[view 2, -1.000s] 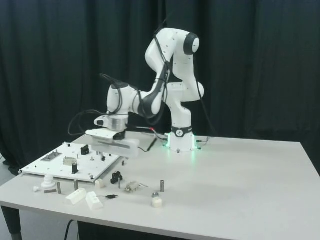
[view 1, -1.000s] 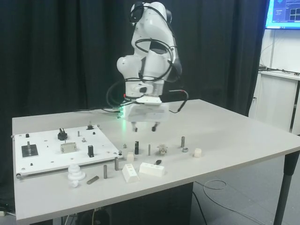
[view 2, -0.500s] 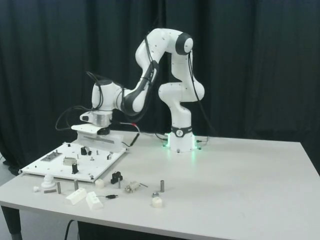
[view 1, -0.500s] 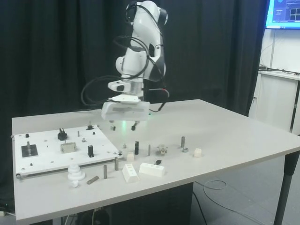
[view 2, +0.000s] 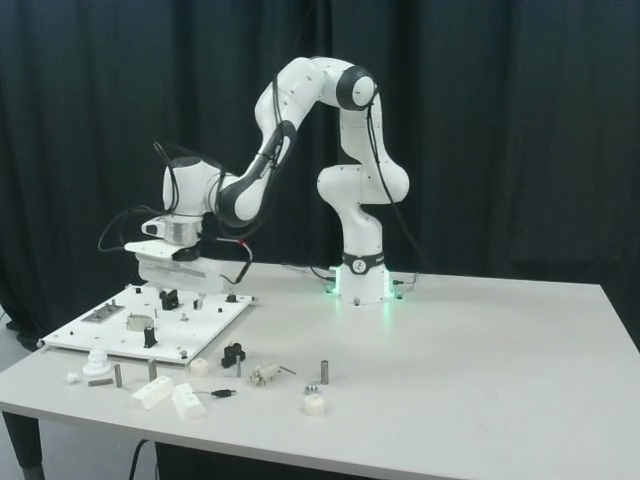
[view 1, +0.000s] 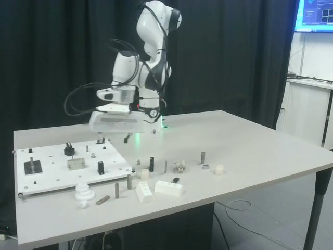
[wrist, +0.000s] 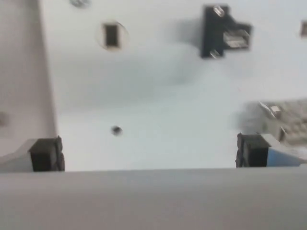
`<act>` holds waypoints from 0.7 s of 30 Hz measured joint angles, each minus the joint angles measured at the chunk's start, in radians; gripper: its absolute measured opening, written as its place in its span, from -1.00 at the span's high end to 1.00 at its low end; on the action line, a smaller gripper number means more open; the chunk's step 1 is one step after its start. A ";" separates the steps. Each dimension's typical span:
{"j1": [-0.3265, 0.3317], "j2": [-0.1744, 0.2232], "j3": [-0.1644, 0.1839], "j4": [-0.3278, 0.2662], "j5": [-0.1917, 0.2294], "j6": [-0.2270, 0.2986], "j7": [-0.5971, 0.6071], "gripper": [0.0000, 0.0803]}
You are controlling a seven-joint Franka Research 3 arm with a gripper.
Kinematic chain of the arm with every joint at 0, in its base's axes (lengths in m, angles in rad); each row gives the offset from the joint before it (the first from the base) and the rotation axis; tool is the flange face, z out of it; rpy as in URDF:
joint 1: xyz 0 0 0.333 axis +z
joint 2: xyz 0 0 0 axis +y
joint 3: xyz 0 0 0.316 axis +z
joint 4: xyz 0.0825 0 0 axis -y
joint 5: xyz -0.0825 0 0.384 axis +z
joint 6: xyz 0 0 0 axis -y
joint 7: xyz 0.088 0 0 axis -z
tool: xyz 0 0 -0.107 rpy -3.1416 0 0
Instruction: Remove square peg 2.
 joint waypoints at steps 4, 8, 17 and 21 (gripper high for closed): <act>-0.034 0.000 -0.005 -0.003 0.003 0.000 0.002 -0.99; -0.068 0.001 -0.006 -0.005 0.018 0.000 0.023 -0.99; -0.145 0.014 -0.008 -0.008 0.103 0.010 0.166 -0.99; -0.176 0.024 -0.008 -0.009 0.161 0.019 0.247 -0.99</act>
